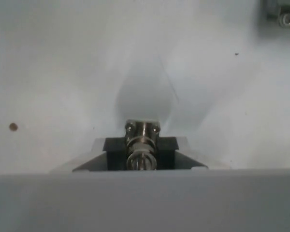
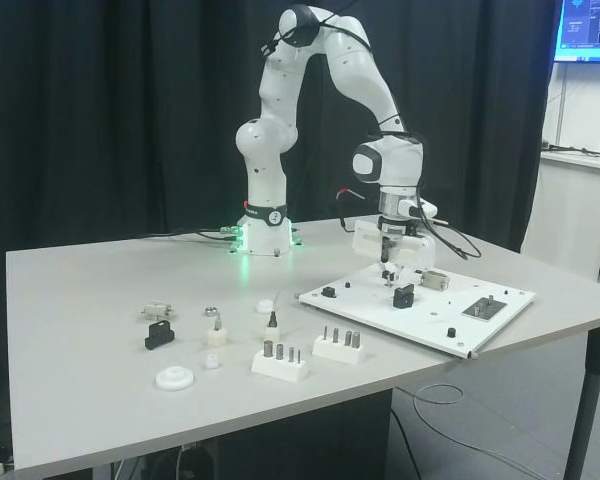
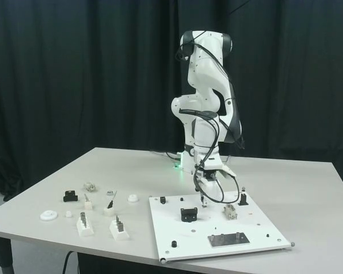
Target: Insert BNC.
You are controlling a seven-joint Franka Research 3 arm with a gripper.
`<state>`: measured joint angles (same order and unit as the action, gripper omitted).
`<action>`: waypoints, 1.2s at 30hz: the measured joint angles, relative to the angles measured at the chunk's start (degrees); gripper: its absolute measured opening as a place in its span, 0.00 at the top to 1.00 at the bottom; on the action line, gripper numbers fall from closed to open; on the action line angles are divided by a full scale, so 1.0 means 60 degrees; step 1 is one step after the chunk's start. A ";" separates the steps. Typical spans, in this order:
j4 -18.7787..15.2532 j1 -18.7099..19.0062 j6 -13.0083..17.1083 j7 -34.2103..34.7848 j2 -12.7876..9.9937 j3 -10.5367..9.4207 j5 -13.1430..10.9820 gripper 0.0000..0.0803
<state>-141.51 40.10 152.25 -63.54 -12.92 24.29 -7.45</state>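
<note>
Two fingers: gripper (image 2: 389,270) hangs low over the white board (image 2: 500,320); fingers pinching the BNC plug (image 1: 141,145), black pads either side of its metal body in the wrist view.
BNC plug location: in the grip, above the board, just beside the black mount (image 2: 403,296); contact with the board can't be confirmed from the room views.
Plug axis: long axis roughly vertical, in line with the fingers; round mating end faces up toward the wrist camera, square flange with corner screws toward the board.
Step in hand (judgement): lining up for insertion, not seated yet.
How to do it well: centre the axis over the socket first, keep the plug plumb, go down slow, no side load; a bayonet type likely wants a small twist to lock.
Risk: tilt in the grip would jam it.
Surroundings: spare parts (image 2: 280,362) on the grey table (image 2: 80,300), well apart.
</note>
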 joint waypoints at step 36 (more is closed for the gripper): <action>0.0009 -0.0132 0.0039 -0.2520 -0.0037 -0.0120 0.0000 0.85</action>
<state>-141.46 39.30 152.48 -78.65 -13.15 23.58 -7.45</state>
